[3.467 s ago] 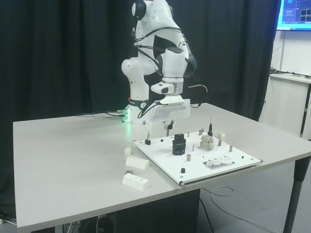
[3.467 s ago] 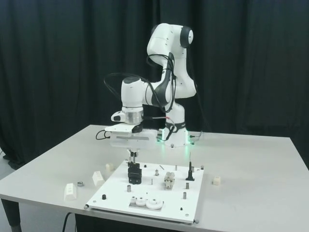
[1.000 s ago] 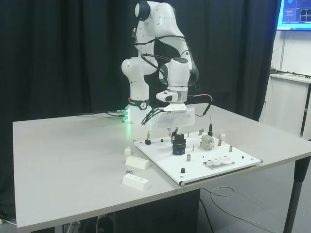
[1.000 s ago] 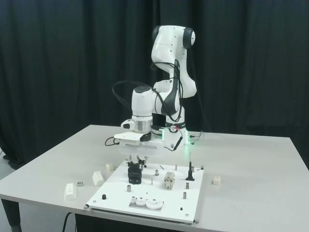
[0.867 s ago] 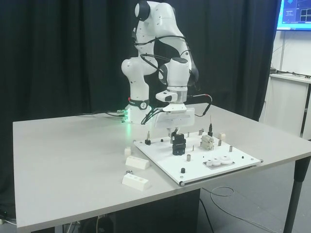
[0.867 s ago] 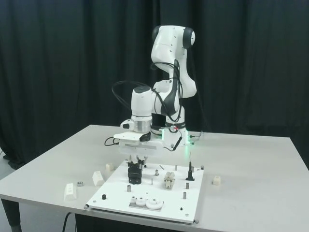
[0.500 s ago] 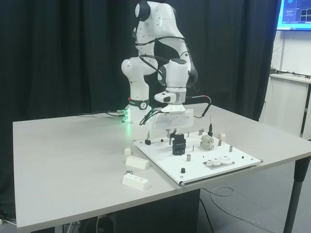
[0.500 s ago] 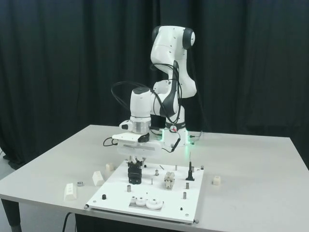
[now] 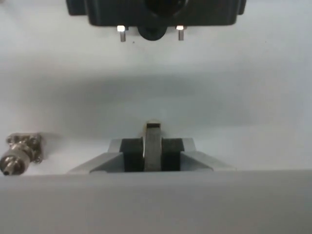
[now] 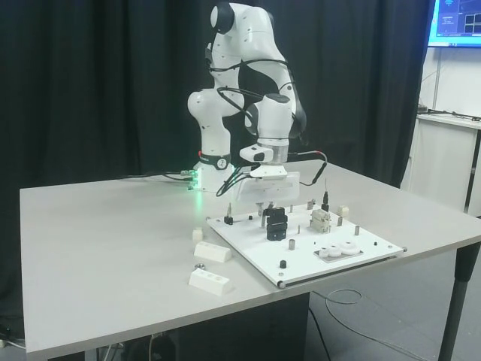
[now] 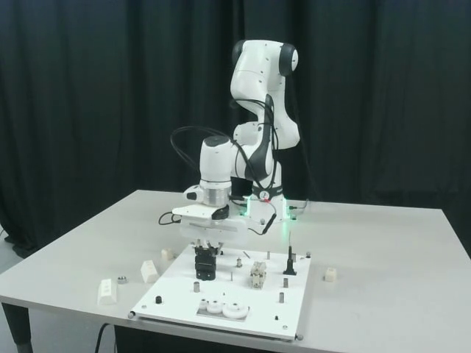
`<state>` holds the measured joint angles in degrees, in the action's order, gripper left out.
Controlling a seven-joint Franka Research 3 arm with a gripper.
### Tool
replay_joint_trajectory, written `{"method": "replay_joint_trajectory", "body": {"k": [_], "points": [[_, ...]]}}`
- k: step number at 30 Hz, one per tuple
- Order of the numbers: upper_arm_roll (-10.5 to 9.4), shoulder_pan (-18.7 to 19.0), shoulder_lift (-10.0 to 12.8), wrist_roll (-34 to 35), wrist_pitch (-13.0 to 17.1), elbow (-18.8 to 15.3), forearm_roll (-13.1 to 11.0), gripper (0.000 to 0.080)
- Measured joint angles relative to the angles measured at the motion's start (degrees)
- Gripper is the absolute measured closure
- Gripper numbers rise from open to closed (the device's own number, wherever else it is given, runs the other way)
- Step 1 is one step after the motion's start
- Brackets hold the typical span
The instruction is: Insert square peg 2.
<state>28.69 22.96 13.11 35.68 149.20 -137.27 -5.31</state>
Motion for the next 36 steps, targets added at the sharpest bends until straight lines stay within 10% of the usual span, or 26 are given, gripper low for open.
{"method": "replay_joint_trajectory", "body": {"k": [36], "points": [[-0.35, -0.1, 0.9, 0.3, 1.1, 0.0, 0.0, 0.0729]]}}
